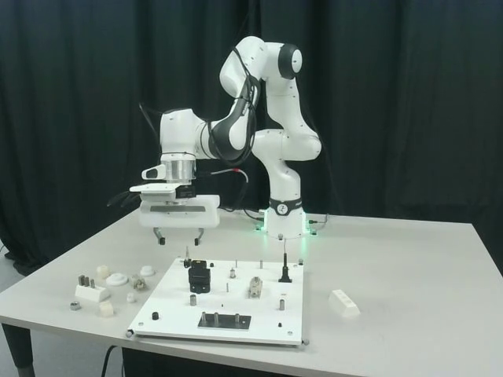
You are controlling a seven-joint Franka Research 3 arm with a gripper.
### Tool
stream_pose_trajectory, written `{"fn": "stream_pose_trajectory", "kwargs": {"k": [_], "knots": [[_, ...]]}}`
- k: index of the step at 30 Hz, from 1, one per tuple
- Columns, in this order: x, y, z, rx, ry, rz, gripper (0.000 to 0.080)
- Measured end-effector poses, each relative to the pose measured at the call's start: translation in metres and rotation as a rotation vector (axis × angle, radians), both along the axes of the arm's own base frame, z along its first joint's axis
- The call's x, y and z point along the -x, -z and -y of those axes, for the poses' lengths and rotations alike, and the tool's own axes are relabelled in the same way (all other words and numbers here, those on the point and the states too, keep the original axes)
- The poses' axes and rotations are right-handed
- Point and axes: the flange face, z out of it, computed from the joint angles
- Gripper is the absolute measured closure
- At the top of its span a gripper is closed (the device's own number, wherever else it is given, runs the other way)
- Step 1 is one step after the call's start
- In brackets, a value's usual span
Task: Pick waterproof.
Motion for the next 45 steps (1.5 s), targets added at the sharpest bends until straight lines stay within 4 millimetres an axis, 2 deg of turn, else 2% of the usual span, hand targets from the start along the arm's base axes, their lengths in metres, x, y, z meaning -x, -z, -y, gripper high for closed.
{"fn": "stream_pose_trajectory", "kwargs": {"k": [11,20,29,45], "knots": [[-0.008,0.002,0.021,0.070,-0.054,-0.014,0.0003],[-0.010,0.013,0.056,0.126,-0.202,-0.043,0.0003],[-0.011,0.016,0.090,0.161,-0.302,-0.065,0.0003],[-0.019,0.019,0.132,0.179,-0.495,-0.137,0.0003]]}}
